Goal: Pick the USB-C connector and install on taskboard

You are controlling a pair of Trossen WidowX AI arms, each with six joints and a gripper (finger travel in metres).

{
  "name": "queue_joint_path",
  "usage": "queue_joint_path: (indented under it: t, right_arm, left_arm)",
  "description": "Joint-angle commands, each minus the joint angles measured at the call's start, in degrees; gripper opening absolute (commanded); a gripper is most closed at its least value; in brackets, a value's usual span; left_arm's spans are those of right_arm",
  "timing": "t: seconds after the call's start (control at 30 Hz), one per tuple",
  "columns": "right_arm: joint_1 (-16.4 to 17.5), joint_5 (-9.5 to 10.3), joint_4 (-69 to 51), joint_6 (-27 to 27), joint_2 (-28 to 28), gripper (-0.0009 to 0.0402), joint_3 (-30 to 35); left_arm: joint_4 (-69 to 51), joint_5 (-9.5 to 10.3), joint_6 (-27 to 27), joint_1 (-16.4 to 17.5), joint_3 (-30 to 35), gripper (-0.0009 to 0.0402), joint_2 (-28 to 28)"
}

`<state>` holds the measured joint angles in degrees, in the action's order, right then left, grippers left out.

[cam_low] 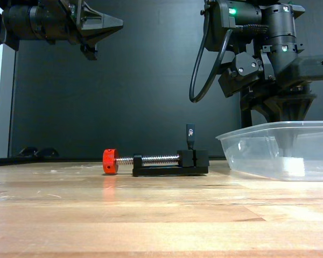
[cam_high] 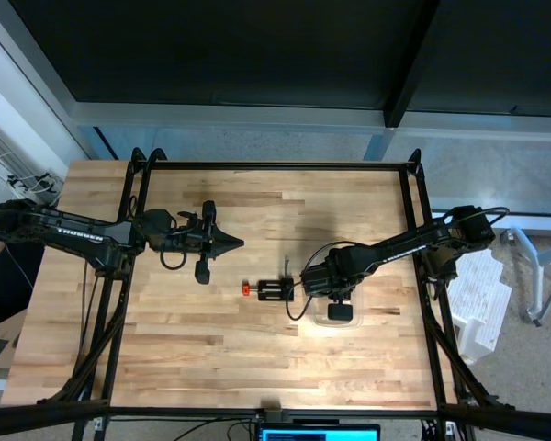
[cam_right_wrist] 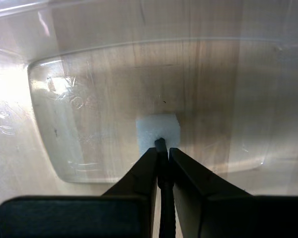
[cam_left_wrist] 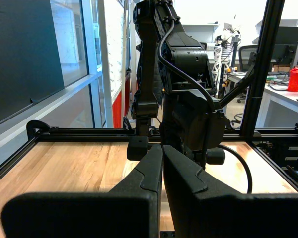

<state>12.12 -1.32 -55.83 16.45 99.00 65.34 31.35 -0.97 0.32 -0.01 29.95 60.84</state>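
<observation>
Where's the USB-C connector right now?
In the right wrist view, the USB-C connector is pinched in the right tool inside the clear tray, over the white piece, right of the taskboard. The left tool hangs shut, left of the taskboard.

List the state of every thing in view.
left gripper: shut, empty, raised over table.
right gripper: shut on USB-C connector, inside tray.
USB-C connector: gripped, above white piece.
taskboard: flat on table, untouched.
tray: upright, open-topped.
white piece: flat on tray floor.
</observation>
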Motion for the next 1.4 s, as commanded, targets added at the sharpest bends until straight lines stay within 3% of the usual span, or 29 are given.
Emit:
queue_joint_path:
  t: [0.03,0.87,1.27,1.4]
  right_arm:
    - [0.02,-0.11,-0.02,0.00,-0.02,-0.0003,0.04]
    - [-0.13,-0.17,-6.29,-0.39,-4.57,0.0000,4.98]
    - [-0.90,-0.96,-16.26,-1.03,-7.74,0.0000,13.18]
    - [-0.90,-2.12,-17.46,-1.01,-7.74,0.0000,14.10]
  left_arm:
    - [0.02,-0.02,0.00,0.00,0.00,0.0000,0.02]
    - [0.02,-0.02,0.00,0.00,0.00,0.0000,0.02]
    - [0.02,-0.02,0.00,0.02,0.00,0.0000,0.02]
    - [0.02,0.00,0.00,0.02,0.00,0.0000,0.02]
